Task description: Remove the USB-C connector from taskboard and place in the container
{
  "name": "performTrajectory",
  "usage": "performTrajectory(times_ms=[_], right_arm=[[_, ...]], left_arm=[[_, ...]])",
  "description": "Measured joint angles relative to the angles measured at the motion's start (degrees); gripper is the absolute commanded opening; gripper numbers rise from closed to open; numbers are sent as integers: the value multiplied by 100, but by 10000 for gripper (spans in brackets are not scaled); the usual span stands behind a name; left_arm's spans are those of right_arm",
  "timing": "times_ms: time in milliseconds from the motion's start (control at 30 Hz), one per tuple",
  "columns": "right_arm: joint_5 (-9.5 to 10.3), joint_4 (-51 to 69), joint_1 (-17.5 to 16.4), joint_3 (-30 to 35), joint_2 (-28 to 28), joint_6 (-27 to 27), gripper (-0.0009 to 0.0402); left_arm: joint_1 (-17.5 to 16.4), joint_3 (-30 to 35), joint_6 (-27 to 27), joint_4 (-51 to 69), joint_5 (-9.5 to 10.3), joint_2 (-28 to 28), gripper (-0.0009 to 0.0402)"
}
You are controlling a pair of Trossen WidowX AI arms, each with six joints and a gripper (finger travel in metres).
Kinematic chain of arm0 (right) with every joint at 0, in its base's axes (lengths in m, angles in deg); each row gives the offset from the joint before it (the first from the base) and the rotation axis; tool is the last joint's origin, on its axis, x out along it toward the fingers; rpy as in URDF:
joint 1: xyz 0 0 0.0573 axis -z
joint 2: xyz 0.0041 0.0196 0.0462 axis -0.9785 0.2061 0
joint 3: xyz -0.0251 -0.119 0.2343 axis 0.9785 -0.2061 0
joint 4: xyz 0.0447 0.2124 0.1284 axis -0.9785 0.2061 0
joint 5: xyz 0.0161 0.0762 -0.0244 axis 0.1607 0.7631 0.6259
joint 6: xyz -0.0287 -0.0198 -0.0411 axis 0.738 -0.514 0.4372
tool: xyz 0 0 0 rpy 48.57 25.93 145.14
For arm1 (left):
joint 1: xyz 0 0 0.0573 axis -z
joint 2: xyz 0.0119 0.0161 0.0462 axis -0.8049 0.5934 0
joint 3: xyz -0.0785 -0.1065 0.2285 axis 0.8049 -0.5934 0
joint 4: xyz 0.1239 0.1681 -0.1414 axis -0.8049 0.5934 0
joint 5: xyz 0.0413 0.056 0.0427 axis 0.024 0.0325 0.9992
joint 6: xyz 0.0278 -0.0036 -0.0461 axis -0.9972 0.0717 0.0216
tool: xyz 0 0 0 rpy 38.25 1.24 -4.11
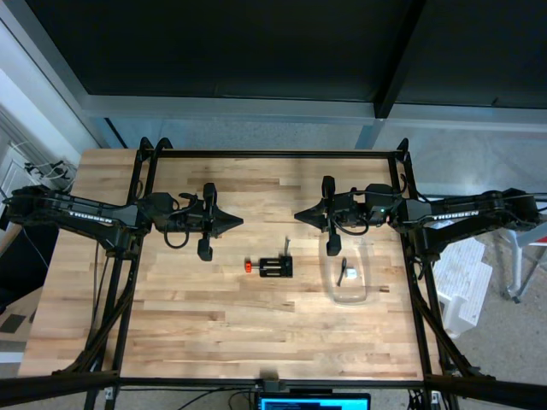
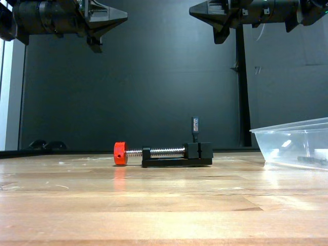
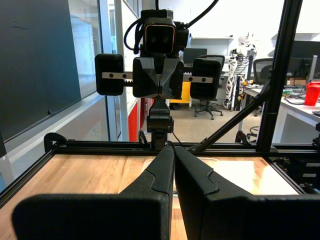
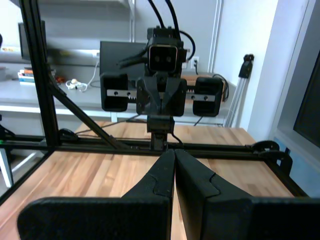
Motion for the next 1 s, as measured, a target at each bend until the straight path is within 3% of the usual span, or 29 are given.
performTrajectory(times_ms=[1000], right_arm=[[-120,-61,-2,-122,0,-229,0]], left_arm=[[0,2,0,0,0,0,0]])
